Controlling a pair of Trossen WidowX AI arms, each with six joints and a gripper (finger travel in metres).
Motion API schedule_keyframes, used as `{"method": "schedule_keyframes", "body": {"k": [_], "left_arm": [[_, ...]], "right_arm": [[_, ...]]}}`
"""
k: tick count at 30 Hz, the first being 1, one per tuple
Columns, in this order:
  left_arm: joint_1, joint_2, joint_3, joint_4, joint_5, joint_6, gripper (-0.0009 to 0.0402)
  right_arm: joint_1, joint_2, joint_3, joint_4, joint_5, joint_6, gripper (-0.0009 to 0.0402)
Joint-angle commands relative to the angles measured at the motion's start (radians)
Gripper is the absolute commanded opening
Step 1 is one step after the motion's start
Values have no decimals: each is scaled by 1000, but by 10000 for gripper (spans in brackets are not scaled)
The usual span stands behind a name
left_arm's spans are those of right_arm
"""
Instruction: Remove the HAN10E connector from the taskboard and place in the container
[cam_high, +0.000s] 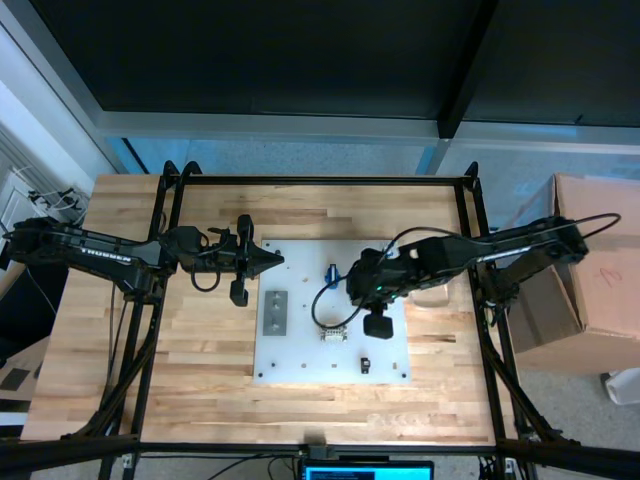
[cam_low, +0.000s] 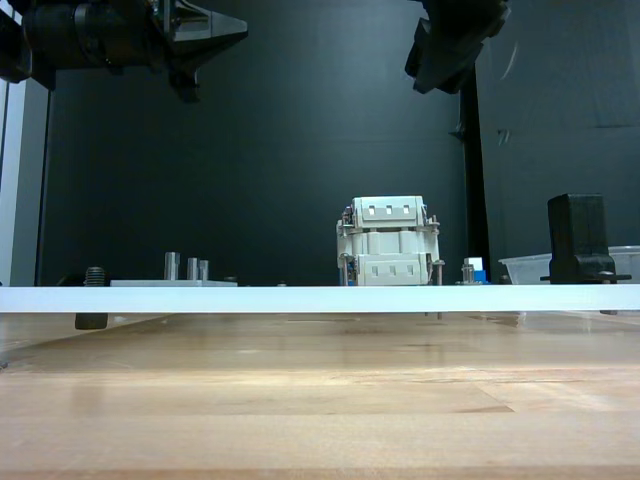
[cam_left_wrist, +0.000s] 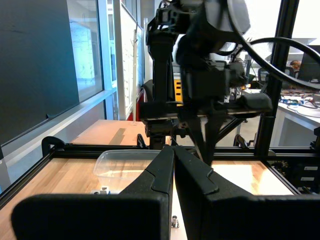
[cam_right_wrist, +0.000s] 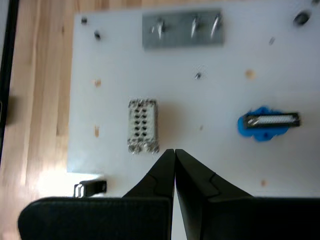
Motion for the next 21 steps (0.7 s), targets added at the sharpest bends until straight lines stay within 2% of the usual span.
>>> {"method": "schedule_keyframes", "body": {"k": [1, 5, 8, 16, 21], "left_arm": [[0, 0, 0, 0, 0, 0, 0], [0, 1, 0, 0, 0, 0, 0], [0, 0, 0, 0, 0, 0, 0], [0, 0, 0, 0, 0, 0, 0], [0, 1, 0, 0, 0, 0, 0]], "right_arm": [[14, 78, 91, -89, 0, 11, 2], [35, 171, 204, -166, 9, 17, 32], [43, 232, 274, -204, 53, 49, 70], [50, 362, 407, -276, 51, 67, 197], [60, 410, 431, -278, 50, 65, 267]]}}
